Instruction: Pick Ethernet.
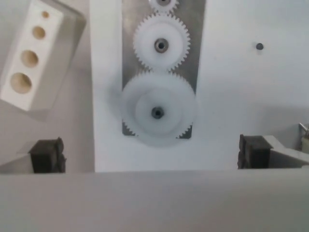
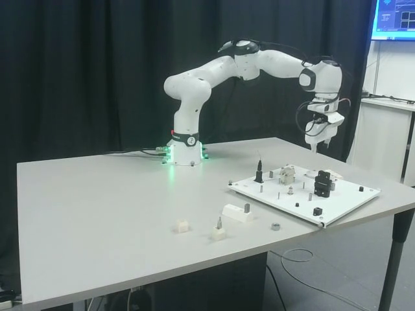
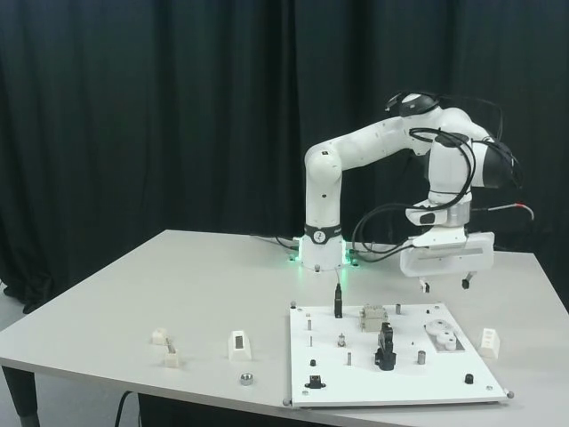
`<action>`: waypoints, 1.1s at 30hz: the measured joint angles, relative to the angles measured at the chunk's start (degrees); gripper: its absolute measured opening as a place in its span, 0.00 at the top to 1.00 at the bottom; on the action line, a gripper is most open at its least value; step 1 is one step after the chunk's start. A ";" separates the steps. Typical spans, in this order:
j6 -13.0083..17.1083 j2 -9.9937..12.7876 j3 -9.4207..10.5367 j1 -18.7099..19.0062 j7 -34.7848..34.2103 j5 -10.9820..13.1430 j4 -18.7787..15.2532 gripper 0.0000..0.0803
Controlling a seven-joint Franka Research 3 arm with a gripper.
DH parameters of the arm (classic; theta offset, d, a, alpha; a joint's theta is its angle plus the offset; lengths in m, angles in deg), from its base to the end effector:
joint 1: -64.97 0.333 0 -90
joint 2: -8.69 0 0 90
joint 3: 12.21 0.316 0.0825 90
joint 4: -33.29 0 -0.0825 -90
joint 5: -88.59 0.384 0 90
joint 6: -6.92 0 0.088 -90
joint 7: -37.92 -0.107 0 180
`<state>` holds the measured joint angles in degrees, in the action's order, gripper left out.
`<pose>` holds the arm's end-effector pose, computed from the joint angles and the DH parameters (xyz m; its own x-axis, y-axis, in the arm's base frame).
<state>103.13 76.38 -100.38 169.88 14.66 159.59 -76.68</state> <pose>0.4742 0.3596 0.3075 0.8934 -0.4457 -0.0562 -0.4466 -0.8947 -0.0050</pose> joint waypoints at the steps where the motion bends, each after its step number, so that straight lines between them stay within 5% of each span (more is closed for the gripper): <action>1: -0.15 0.00 -0.15 0.00 -0.44 -0.22 0.28 0.00; 33: -1.36 0.00 -2.95 -0.79 -6.97 -7.04 2.99 0.00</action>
<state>101.77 76.38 -103.34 169.09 7.69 152.55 -73.69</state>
